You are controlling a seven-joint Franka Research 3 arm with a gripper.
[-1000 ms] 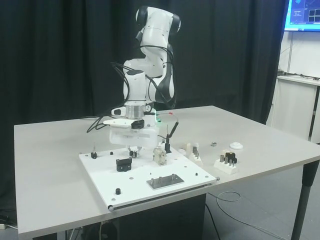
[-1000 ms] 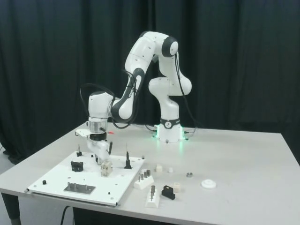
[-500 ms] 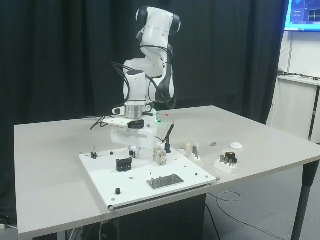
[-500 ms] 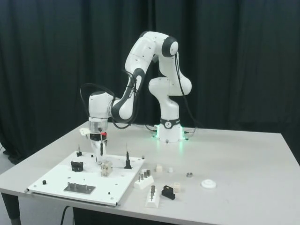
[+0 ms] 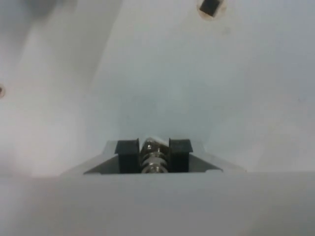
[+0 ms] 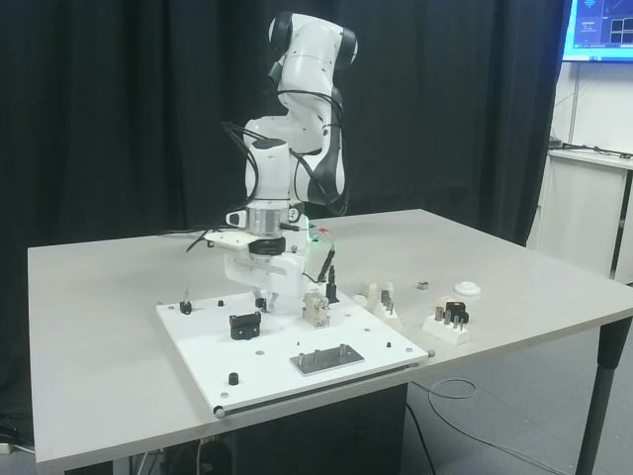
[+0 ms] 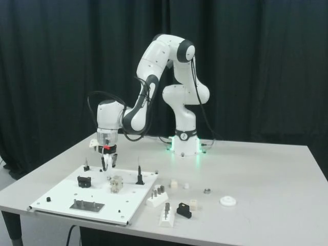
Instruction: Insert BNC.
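My gripper (image 5: 154, 156) is shut on a small metal BNC connector (image 5: 153, 158), which shows between the two black fingers (image 5: 127, 156) in the wrist view. In the room views the gripper (image 6: 262, 297) (image 7: 107, 163) hangs a little above the white board (image 6: 287, 381) (image 7: 61, 202), at its far side. A small pale socket block (image 6: 316, 307) (image 7: 117, 184) stands on the board just beside and below the gripper, apart from it. Below the connector the wrist view shows only bare white board (image 5: 162, 78).
On the board stand a black post (image 6: 331, 285) (image 7: 139, 177), a black clamp (image 6: 244, 325) (image 7: 84, 181), a thin pin (image 6: 185, 302) and a grey plate with pegs (image 6: 326, 359) (image 7: 86, 205). Several white holders (image 6: 447, 322) (image 7: 157, 198) lie on the grey table beside it.
The gripper has lifted a little away from the socket block and the wrist has turned about its upright axis. The connector stays between the fingers.
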